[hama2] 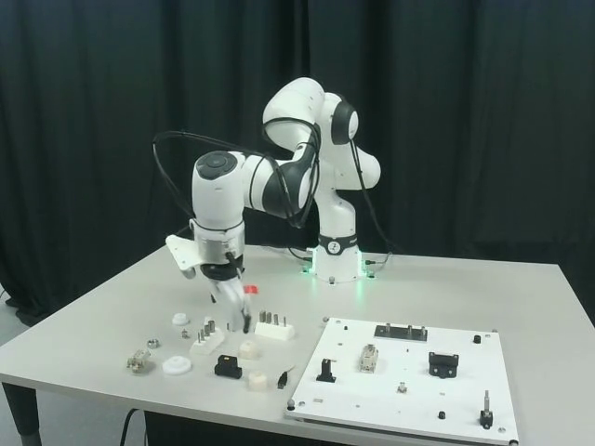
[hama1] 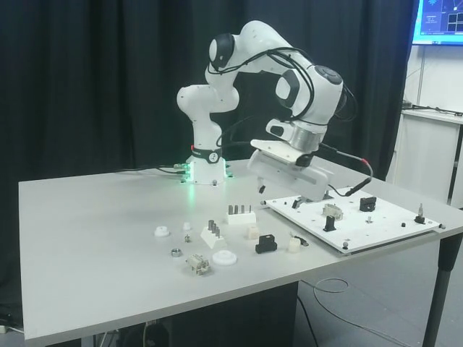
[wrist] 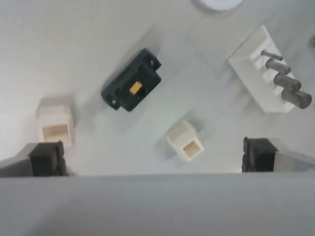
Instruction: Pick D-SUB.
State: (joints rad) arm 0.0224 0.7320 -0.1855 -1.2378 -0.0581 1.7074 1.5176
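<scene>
The D-SUB [hama1: 197, 264] is a small grey metal connector lying near the table's front edge, left of the other loose parts; the second room view also shows the D-SUB [hama2: 139, 360]. It is absent from the wrist view. My gripper [hama1: 282, 194] hangs open well above the table, off to the right of the connector and above the parts cluster. The wrist view shows the gripper [wrist: 152, 156] with its black fingertips [wrist: 47, 157] far apart and nothing between them. Below it lie a black part [wrist: 131, 80] and two white blocks [wrist: 185, 140].
A white assembly board [hama1: 405, 225] with fittings lies at the right. Two white pin holders [hama1: 239, 214], a white ring [hama1: 225, 258], a nut [hama1: 175, 252] and small white pieces [hama1: 161, 231] lie around the connector. The arm's base [hama1: 205, 170] stands behind.
</scene>
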